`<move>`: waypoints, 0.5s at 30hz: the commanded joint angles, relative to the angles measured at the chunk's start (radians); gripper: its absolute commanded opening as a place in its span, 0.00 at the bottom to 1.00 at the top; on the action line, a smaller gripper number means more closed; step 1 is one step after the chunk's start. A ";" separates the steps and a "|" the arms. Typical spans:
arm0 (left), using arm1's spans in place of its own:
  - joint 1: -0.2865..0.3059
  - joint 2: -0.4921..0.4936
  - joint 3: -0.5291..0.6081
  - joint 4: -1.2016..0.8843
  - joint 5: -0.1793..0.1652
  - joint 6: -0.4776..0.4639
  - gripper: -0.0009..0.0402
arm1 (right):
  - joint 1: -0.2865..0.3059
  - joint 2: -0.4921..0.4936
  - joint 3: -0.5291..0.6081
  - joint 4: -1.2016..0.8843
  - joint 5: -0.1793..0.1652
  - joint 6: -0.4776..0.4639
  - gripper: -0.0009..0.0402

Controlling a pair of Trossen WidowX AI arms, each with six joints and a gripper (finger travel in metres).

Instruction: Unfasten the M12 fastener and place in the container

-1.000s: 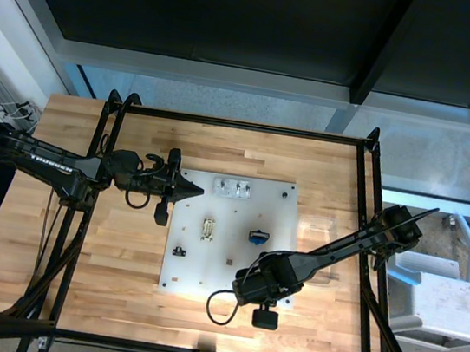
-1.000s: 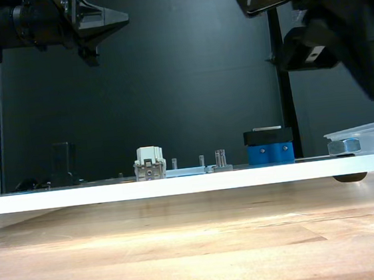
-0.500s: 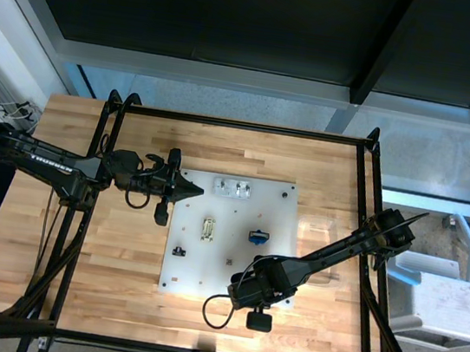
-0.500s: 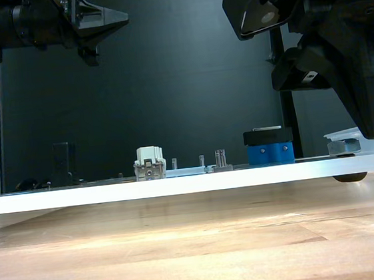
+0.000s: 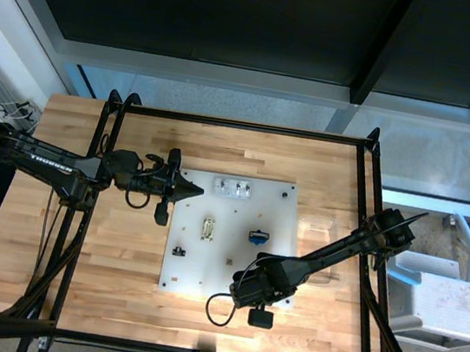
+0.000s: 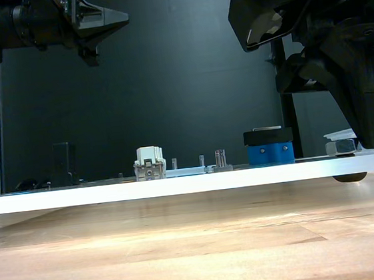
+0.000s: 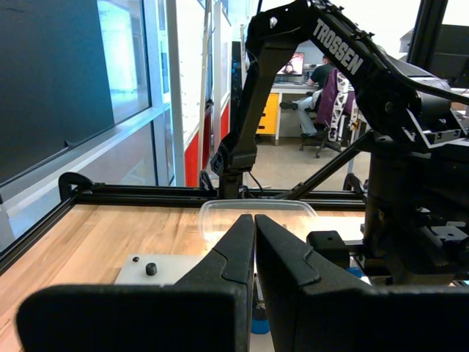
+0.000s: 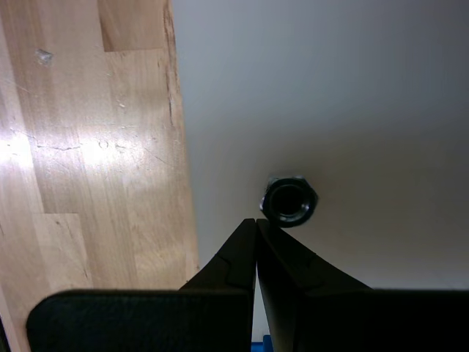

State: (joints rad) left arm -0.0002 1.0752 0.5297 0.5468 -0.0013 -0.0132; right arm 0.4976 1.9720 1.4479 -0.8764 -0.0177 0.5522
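Right gripper (image 8: 256, 220) hovered pinched shut and empty over the board (image 8: 352, 88), nut (image 8: 311, 204) just past its tips, apparently on its stud (image 8: 287, 202); left gripper (image 5: 196, 191), also closed, sat far off.

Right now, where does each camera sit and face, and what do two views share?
High: above the near edge, looking down and away at the white board; both arms show, left gripper by its left edge, right gripper over it.
Low: table height, near edge, looking level; both grippers overhead.
Left wrist: along the shut left gripper toward the container and right arm.
Right wrist: down past the shut right gripper at the nut.
Shared: low and right wrist show the nut.
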 commanded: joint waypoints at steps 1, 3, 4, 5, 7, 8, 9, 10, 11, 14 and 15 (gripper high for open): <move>0.000 0.000 0.000 0.000 0.000 0.000 0.02 | -0.002 -0.005 0.001 -0.013 0.050 -0.002 0.02; 0.000 0.000 0.000 0.000 0.000 0.000 0.02 | -0.002 -0.013 0.002 -0.055 0.152 0.020 0.02; 0.000 0.000 0.000 0.000 0.000 0.000 0.02 | -0.002 -0.020 0.002 -0.077 0.205 0.035 0.02; 0.000 0.000 0.000 0.000 0.000 0.000 0.02 | -0.002 -0.025 0.002 -0.090 0.235 0.047 0.02; 0.000 0.000 0.000 0.001 0.000 0.000 0.02 | -0.002 -0.036 0.002 -0.103 0.246 0.050 0.02; 0.000 0.000 0.000 0.000 0.000 0.000 0.02 | -0.002 -0.040 0.002 -0.106 0.246 0.050 0.02; 0.000 0.000 0.000 0.000 0.000 0.000 0.02 | -0.002 -0.042 0.002 -0.109 0.245 0.050 0.02; 0.000 0.000 0.000 0.000 0.000 0.000 0.02 | -0.002 -0.042 0.002 -0.110 0.238 0.050 0.02; 0.000 0.000 0.000 0.000 0.000 0.000 0.02 | -0.002 -0.043 0.002 -0.110 0.225 0.050 0.02; 0.000 0.000 0.000 0.001 0.000 0.000 0.02 | -0.002 -0.047 0.002 -0.106 0.167 0.050 0.02; 0.000 0.000 0.000 0.000 0.000 0.000 0.02 | -0.002 -0.049 0.002 -0.102 0.138 0.050 0.02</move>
State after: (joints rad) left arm -0.0002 1.0752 0.5301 0.5468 -0.0010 -0.0135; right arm 0.4946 1.9244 1.4490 -0.9844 0.1600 0.6033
